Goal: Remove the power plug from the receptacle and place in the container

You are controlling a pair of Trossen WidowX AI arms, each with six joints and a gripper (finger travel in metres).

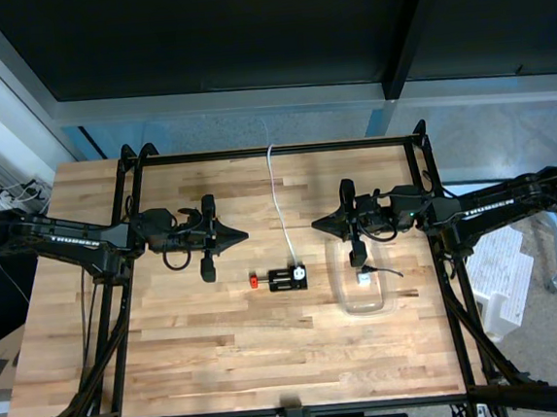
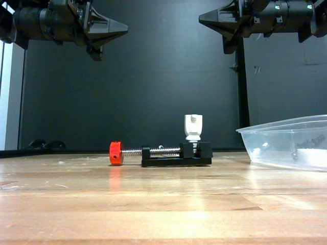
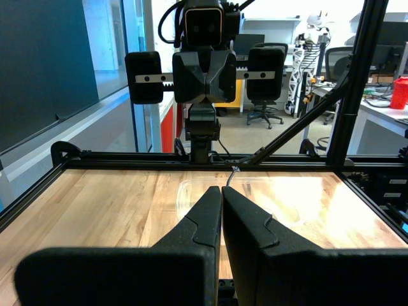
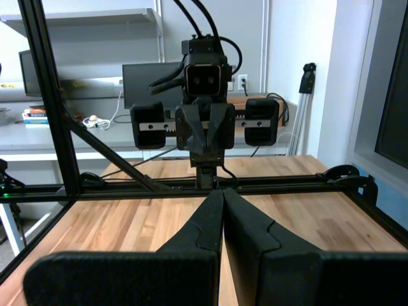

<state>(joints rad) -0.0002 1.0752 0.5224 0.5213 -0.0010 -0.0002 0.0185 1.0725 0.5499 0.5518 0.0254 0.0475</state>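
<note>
The receptacle [image 1: 300, 273] is a small white socket face held in a black vise [image 2: 176, 154] with a red-orange knob [image 1: 254, 281], at the end of a long white cable [image 1: 278, 194]. Nothing is plugged into the receptacle [image 2: 193, 127]. The power plug [image 1: 370, 272], tiny and black with a thin wire tail, lies inside the clear container [image 1: 347, 295] beside a small white cube [image 1: 363, 280]. My left gripper [image 1: 242, 236] hovers shut and empty, high above the table to the left of the vise. My right gripper [image 1: 316, 225] is also shut and empty, raised behind the container [image 2: 271, 140].
A black metal frame [image 1: 274, 151] runs around the wooden table. The two grippers [image 2: 125, 28] [image 2: 201, 20] point at each other well above the board, seen shut in the wrist views [image 3: 222, 191] [image 4: 223, 191].
</note>
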